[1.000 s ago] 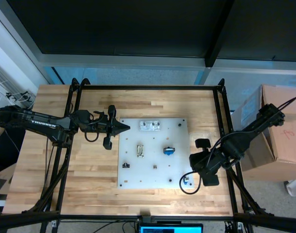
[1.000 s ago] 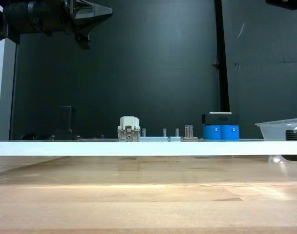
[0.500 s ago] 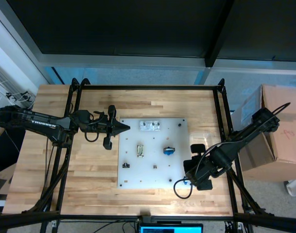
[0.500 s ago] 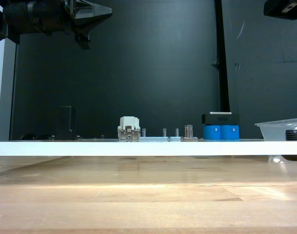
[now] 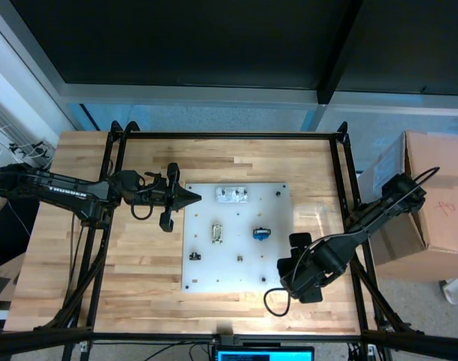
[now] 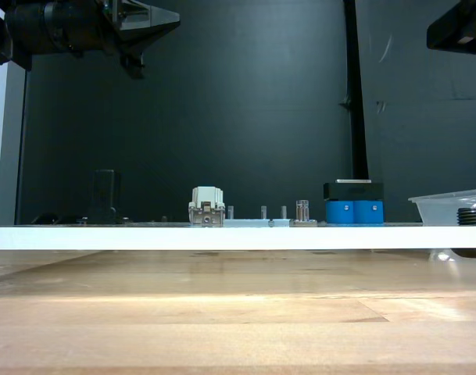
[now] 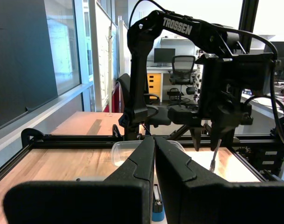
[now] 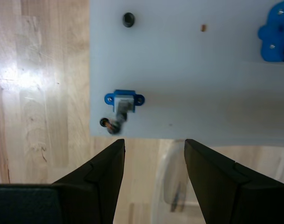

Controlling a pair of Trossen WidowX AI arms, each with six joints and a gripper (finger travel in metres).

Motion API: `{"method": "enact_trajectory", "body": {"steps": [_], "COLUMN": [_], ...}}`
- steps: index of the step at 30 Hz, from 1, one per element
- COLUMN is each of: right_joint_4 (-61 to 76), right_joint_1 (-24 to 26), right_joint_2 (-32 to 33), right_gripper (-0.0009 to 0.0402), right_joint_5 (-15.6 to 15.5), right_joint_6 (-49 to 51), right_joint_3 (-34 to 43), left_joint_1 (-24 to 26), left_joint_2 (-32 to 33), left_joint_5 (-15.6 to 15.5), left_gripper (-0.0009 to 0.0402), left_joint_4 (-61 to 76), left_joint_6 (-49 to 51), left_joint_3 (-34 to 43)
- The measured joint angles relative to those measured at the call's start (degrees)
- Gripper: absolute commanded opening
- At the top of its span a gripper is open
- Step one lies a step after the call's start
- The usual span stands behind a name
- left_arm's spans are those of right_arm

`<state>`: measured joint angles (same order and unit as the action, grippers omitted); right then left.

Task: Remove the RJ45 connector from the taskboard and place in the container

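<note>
One RJ45 connector (image 8: 124, 101) sits seated on the taskboard (image 8: 202, 84), just ahead of the wide-spread right gripper (image 8: 154, 142). The left gripper (image 7: 154, 140), pinched together, hovers well apart.

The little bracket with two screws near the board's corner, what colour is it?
Blue. The bracket shows best in the right wrist view.

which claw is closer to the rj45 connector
Right. The right claw hovers open just short of the seated RJ45 connector; the left claw, shut, hangs high over the left edge of the board.
</note>
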<state>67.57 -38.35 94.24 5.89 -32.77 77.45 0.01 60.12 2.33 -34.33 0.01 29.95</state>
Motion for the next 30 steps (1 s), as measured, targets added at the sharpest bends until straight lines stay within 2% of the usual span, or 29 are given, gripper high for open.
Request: {"method": "enact_trajectory", "body": {"steps": [20,30], "right_joint_4": [-9.8,-10.3], "right_joint_1": [-0.9,-1.0], "right_joint_2": [2.4,2.4], "right_gripper": [0.0173,0.0088], "right_joint_5": [-1.5,-1.4], "right_joint_6": [-1.0,-1.0], "right_joint_3": [-4.7,-4.8], "left_joint_1": [0.0,0.0], "left_joint_2": [0.0,0.0], "left_joint_5": [0.0,0.0], "left_gripper": [0.0,0.0], "left_joint_4": [0.0,0.0], "left_joint_6": [0.0,0.0], "left_joint_3": [0.0,0.0]}}
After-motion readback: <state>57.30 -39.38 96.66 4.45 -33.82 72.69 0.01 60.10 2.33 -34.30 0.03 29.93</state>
